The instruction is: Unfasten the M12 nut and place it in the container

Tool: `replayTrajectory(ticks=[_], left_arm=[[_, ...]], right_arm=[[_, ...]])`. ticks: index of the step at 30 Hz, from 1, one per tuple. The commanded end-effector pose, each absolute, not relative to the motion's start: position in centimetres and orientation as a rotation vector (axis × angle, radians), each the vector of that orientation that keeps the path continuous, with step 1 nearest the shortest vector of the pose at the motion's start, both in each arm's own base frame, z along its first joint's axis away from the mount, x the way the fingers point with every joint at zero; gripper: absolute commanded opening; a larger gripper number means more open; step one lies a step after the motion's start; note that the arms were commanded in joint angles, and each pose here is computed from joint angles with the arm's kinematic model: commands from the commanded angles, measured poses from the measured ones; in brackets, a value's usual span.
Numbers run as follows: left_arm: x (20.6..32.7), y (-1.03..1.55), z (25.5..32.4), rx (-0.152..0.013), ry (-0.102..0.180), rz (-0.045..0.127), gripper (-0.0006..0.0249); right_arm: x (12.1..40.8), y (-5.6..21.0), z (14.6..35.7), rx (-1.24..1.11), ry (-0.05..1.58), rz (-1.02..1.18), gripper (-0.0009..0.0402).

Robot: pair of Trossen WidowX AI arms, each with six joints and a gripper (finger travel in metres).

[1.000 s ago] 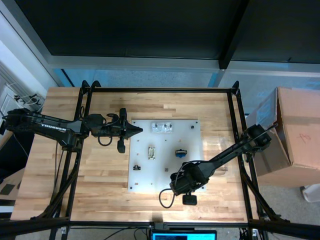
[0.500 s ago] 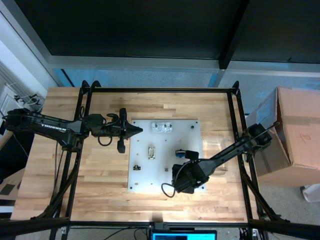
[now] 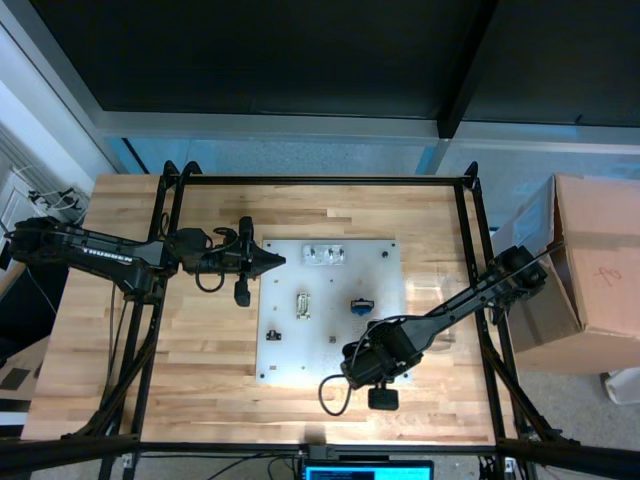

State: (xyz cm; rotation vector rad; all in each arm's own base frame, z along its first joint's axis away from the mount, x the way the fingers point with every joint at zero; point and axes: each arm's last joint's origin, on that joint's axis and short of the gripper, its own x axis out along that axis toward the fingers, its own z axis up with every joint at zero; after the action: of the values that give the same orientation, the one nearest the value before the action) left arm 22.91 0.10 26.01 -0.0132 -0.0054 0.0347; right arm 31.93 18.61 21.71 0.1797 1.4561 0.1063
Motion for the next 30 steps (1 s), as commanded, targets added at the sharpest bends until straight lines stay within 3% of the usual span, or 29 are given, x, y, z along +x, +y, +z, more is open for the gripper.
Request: replayTrajectory(ticks=[1, 9, 19, 23, 30], left_arm=[[22.9, 0.10, 26.03, -0.013, -0.007, 0.035, 0.0000], [22.9, 0.10, 26.03, -0.013, -0.007, 0.035, 0.0000], [22.9, 0.10, 26.03, -0.013, -0.007, 0.034, 0.0000], [22.9, 0.10, 26.03, -0.013, -0.007, 0.034, 0.0000], [22.9, 0.10, 26.02, -0.013, -0.005, 0.034, 0.0000]], right_arm=[[32.3, 18.9, 20.8, 0.168, 1.448, 0.111, 0.0000], [32.5, 18.8, 18.7, 0.149, 1.451, 0.083, 0.0000], [32.4, 18.5, 18.6, 0.104, 1.430, 0.010, 0.0000], [31.5, 17.2, 19.3, 0.036, 1.408, -0.304, 0.0000], [31.3, 17.1, 20.5, 0.030, 1.397, -0.285, 0.0000]])
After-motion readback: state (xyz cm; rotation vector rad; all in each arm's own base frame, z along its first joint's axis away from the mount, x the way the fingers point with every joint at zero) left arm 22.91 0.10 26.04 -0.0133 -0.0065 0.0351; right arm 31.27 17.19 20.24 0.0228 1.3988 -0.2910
